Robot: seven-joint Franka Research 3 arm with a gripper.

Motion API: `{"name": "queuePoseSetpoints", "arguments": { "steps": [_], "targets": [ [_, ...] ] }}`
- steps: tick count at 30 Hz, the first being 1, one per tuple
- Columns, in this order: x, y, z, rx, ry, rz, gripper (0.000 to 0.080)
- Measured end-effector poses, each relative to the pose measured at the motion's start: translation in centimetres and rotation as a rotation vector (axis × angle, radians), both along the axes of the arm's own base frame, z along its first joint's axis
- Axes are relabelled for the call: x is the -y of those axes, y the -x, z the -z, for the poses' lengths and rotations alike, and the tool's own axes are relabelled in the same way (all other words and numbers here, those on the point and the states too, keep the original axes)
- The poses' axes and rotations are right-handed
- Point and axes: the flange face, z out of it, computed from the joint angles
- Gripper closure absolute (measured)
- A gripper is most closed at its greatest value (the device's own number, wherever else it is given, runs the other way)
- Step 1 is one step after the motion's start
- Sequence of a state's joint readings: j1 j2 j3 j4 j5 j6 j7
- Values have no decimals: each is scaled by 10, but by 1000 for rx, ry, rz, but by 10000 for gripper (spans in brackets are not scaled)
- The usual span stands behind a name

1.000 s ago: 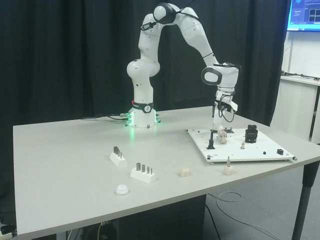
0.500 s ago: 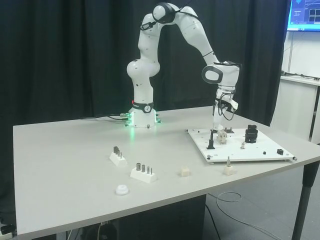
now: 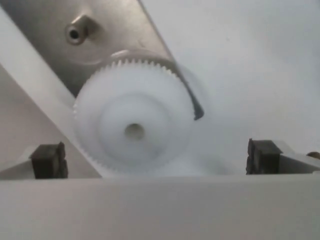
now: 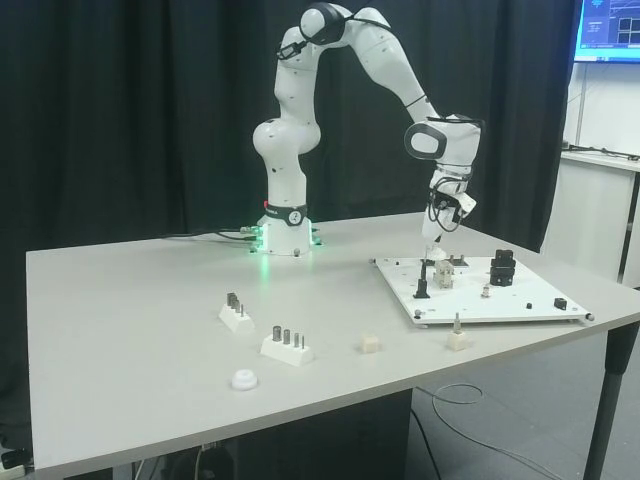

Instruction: Insert large gear.

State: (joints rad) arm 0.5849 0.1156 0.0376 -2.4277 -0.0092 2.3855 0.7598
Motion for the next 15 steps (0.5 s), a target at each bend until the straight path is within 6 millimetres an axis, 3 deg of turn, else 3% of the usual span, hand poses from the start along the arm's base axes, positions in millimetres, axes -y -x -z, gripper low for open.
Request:
{"name": "queuePoseSetpoints", "arguments": {
  "steps": [15],
  "targets": [
    [21, -20, -1, 28, -10, 57, 3]
  ]
}}
